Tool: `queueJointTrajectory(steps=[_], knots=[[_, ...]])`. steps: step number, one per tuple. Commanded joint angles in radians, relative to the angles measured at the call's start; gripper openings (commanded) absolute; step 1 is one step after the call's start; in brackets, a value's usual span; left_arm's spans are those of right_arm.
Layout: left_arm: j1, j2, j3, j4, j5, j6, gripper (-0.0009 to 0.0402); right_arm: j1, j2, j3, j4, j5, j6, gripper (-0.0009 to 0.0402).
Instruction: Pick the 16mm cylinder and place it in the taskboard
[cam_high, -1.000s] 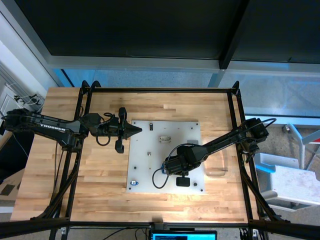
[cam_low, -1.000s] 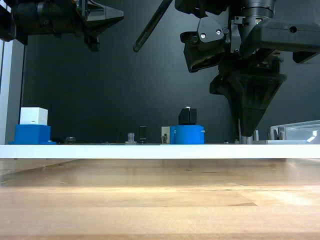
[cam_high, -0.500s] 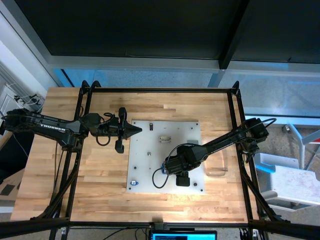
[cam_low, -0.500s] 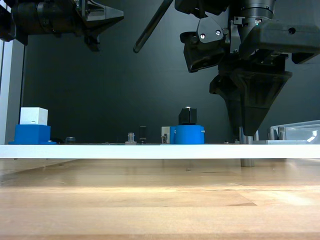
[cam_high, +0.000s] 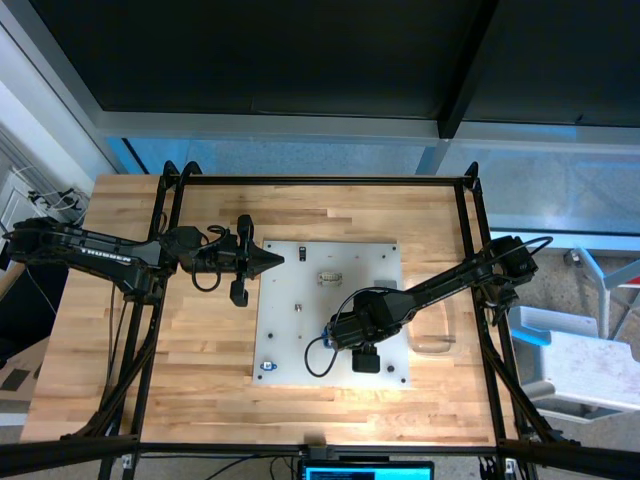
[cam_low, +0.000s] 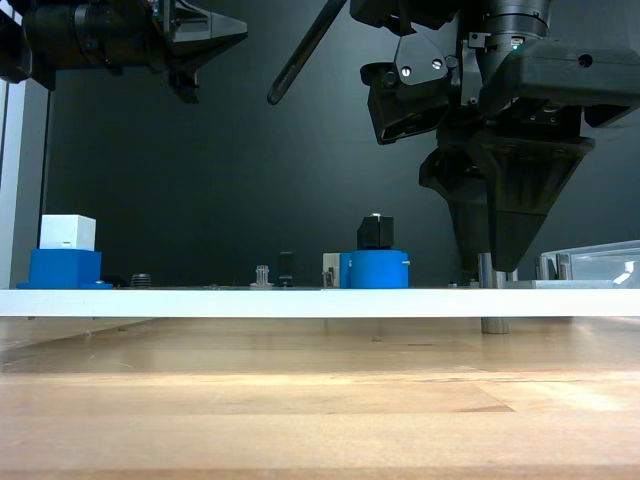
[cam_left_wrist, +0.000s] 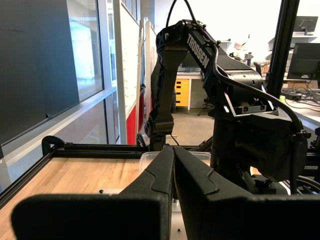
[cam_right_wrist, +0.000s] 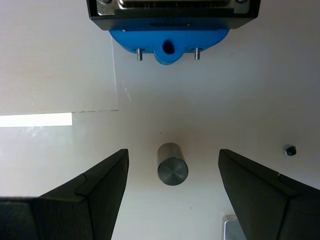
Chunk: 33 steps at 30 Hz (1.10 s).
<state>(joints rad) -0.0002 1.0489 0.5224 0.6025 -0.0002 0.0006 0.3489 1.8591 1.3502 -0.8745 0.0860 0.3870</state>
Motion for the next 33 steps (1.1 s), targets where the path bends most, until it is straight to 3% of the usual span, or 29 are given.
queueJointTrajectory(steps=[1, 13, 33], knots=[[0.000, 0.000, 0.000, 0.000, 0.000, 0.000, 0.0000, 0.001, 0.000, 0.000, 0.000, 0.000, 0.000, 0.0251], [0.000, 0.000, 0.000, 0.000, 0.000, 0.000, 0.0000, 0.003, -0.007, 0.000, -0.002, 0.000, 0.000, 0.0252], [0.000, 0.000, 0.000, 0.000, 0.000, 0.000, 0.0000, 0.007, -0.116, 0.000, -0.059, 0.000, -0.003, 0.0252]])
